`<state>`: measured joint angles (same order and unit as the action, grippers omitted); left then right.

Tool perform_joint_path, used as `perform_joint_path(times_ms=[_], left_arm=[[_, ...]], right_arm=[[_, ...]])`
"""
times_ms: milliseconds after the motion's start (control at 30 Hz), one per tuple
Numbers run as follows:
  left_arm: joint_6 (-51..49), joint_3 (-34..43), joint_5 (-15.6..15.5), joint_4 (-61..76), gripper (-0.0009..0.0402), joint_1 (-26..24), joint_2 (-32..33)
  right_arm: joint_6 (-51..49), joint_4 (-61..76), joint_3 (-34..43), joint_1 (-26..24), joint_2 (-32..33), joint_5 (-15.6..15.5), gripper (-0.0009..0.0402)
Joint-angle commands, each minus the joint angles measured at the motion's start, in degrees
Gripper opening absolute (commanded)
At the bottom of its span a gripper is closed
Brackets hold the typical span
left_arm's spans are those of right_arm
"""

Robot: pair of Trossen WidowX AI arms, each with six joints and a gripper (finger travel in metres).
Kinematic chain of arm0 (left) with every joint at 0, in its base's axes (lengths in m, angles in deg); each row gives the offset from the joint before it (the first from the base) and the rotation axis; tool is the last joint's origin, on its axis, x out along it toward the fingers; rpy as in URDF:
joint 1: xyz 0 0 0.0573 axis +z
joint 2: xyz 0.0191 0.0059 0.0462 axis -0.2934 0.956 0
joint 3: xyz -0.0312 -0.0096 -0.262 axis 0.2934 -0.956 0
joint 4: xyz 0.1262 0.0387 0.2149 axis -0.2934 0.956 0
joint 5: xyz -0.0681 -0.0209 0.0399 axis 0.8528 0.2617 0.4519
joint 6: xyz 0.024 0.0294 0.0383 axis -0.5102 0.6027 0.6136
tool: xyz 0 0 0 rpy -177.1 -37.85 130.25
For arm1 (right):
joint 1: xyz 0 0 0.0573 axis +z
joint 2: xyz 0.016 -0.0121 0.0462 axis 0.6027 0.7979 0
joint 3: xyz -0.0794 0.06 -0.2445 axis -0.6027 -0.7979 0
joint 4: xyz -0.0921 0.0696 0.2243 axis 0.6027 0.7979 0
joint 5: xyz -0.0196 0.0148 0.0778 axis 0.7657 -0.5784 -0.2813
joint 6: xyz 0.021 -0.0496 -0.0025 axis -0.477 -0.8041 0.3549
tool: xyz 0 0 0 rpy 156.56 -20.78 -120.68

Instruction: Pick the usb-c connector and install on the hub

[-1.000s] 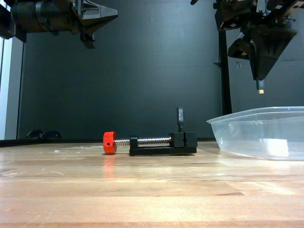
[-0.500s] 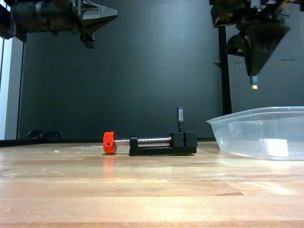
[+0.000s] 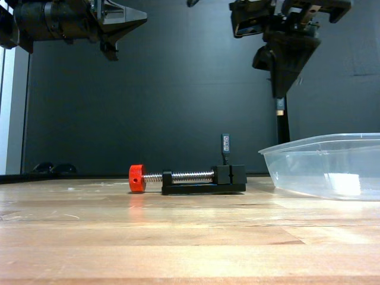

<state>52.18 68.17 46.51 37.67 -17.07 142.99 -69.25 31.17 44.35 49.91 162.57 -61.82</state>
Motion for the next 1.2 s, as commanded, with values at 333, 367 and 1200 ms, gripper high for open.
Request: perform_joint_path(times_ms=[333,367,1200], left_arm=[[0.0,0.0,0.0,0.0,0.0000,0.0,0.0],[0.0,0.0,0.0,0.0,0.0000,0.0,0.0],[0.0,0.0,0.0,0.0,0.0000,0.0,0.0]], right_arm=[[-0.4,-0.4,6.5,-0.7,6.4,-0.2,0.0000],[-0.4,-0.6,6.9,-0.8,7.0,-0.3,0.0000],[-1.9,-2.8,12.0,-2.6,11.8,-0.2,0.0000]])
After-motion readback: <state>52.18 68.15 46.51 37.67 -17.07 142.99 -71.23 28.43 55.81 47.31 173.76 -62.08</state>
